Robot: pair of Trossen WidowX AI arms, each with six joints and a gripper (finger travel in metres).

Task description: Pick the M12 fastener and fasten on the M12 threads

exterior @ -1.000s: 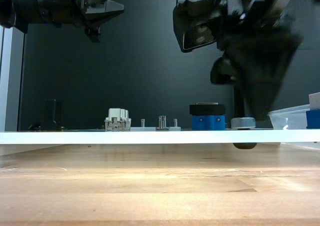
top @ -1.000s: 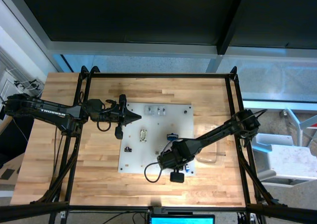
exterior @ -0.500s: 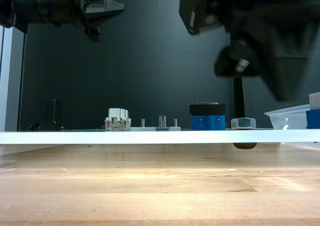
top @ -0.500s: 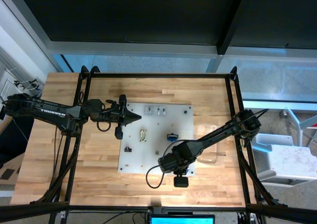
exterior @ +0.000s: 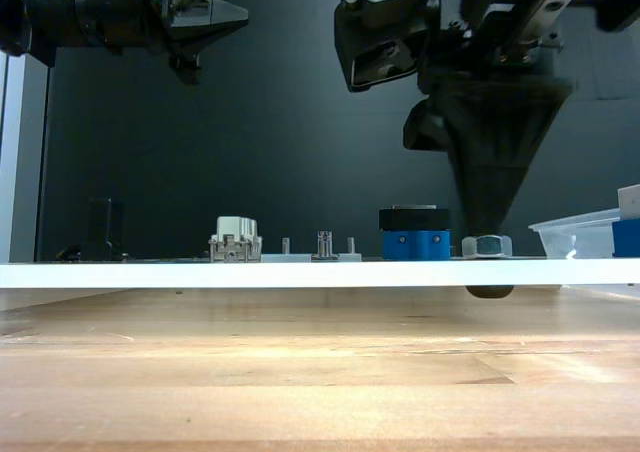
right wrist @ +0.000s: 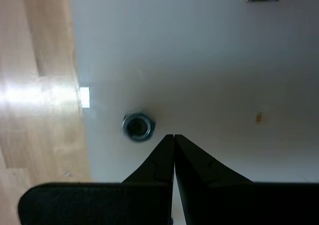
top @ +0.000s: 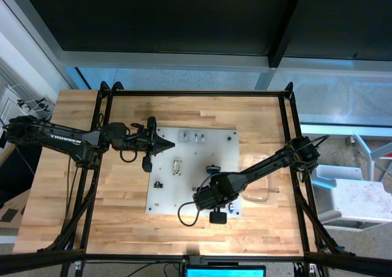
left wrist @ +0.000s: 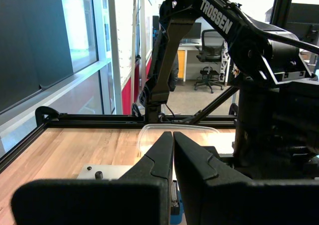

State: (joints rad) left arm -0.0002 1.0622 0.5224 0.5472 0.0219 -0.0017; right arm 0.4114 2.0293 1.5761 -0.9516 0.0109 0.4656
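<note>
A white board point(top: 168, 200) lies on the wooden desk point(top: 79, 216), a clear tray point(top: 264, 198) just beside its right edge. A black-topped blue block point(exterior: 414, 244) and a pale grey connector point(exterior: 235, 242) stand on the board.

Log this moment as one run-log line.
right gripper: jaws shut, empty, poised over M12 nut | M12 nut: seated low on white board | left gripper: jaws shut, parked high, board's far left

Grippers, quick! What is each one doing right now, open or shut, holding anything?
Left gripper: shut, empty, above the white board's far left edge.
Right gripper: shut, holding nothing; its tips hang just beside the silver nut.
</note>
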